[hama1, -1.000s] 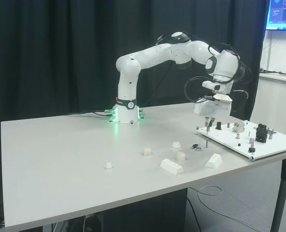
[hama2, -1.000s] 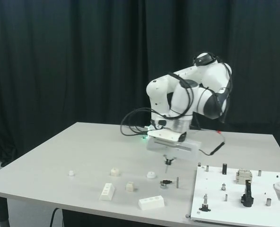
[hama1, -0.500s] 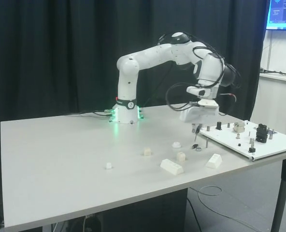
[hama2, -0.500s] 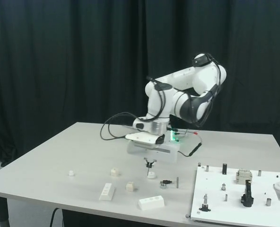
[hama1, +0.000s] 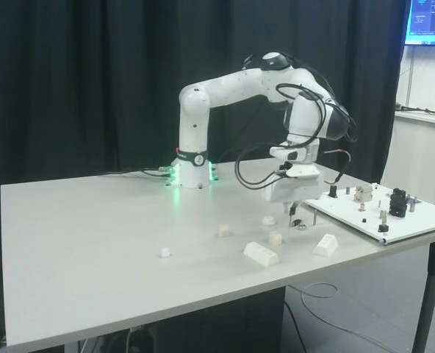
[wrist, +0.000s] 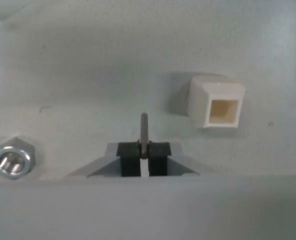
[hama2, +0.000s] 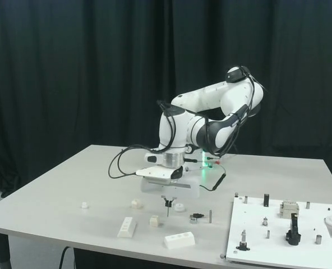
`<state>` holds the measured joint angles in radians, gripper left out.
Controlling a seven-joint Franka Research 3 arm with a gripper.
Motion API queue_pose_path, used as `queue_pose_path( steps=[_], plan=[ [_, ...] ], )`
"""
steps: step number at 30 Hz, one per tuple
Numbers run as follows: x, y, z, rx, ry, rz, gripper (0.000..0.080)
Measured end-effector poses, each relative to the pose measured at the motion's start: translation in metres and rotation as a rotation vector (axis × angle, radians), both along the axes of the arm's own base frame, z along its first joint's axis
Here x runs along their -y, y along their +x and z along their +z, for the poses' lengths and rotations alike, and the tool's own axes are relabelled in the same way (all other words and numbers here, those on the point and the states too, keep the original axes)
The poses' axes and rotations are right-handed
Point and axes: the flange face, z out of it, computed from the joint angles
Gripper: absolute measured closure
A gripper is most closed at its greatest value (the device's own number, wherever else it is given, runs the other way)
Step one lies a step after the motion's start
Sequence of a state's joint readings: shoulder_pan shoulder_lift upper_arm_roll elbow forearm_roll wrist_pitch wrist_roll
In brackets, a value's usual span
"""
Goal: Place round peg 1.
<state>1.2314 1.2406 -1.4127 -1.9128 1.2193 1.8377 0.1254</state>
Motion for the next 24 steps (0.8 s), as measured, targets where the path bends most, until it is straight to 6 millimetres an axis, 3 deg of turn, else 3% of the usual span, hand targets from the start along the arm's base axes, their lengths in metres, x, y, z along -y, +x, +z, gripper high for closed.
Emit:
queue_pose_path(
  steps=[15,16,24],
  plan=[
    [0.0073,0.0009,-0.0099,0.000,0.025,0.005,0.0773],
    [0.0073,0.0009,-0.0101,0.000,0.025,0.005,0.0591],
    [0.0067,0.0013,-0.0109,-0.001,0.026,0.006,0.0591]
  ],
)
